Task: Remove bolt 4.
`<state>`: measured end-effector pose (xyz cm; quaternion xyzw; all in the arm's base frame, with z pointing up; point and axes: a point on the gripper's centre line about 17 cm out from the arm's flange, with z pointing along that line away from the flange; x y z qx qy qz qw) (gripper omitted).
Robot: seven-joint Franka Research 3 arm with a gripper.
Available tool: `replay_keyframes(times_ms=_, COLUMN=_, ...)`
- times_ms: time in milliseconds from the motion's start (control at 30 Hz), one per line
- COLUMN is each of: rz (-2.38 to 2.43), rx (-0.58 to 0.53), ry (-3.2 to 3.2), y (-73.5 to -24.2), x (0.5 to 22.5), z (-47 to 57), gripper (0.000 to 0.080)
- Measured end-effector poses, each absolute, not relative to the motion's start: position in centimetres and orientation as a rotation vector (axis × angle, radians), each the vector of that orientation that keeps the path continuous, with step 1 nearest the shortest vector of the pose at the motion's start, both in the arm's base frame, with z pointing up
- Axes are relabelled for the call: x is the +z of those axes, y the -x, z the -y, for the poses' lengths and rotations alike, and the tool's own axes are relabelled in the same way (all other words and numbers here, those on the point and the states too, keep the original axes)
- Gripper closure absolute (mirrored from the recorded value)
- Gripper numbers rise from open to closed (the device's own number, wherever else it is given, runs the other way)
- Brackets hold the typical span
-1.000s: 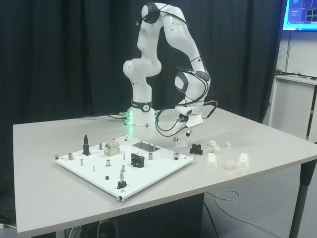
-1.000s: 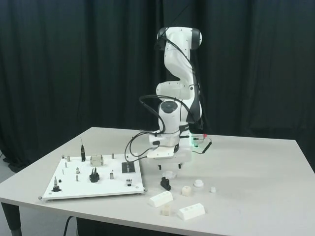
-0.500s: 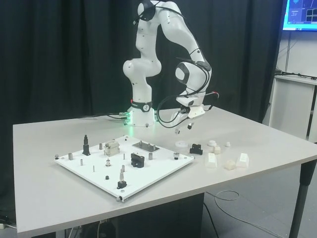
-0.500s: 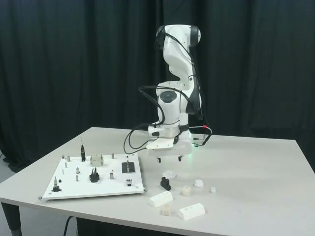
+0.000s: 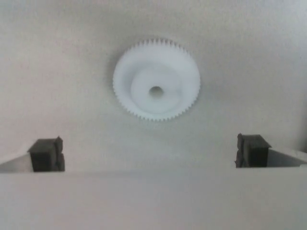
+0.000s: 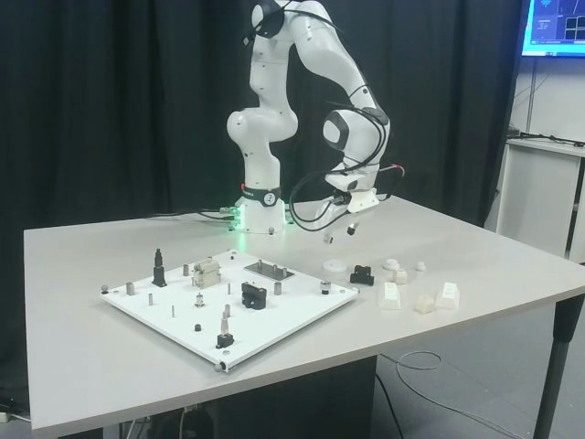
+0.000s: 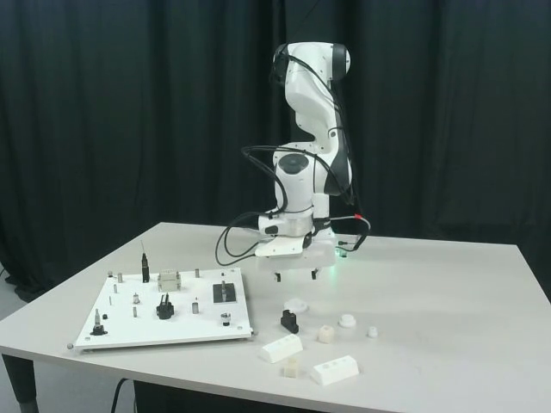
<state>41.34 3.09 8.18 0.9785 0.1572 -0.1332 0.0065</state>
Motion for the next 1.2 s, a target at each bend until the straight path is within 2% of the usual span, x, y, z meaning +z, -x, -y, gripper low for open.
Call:
replay_keyframes(times_ms=367, rz=-0.467, rx=-0.376, ry=-3.069, y=-42.2, x=8.3, z=-2.6, gripper=0.0003)
replay_keyframes(times_ms=667, rz=-0.386, rx=-0.266, ry=-3.085, y=-44.5, x=8.7, z=-1.6, gripper=0.0003)
replay_keyframes(times_ms=1200, rz=-0.017, rx=-0.062, ry=-3.1, y=-50.4, x=12.3, z=2.4, gripper=0.0003)
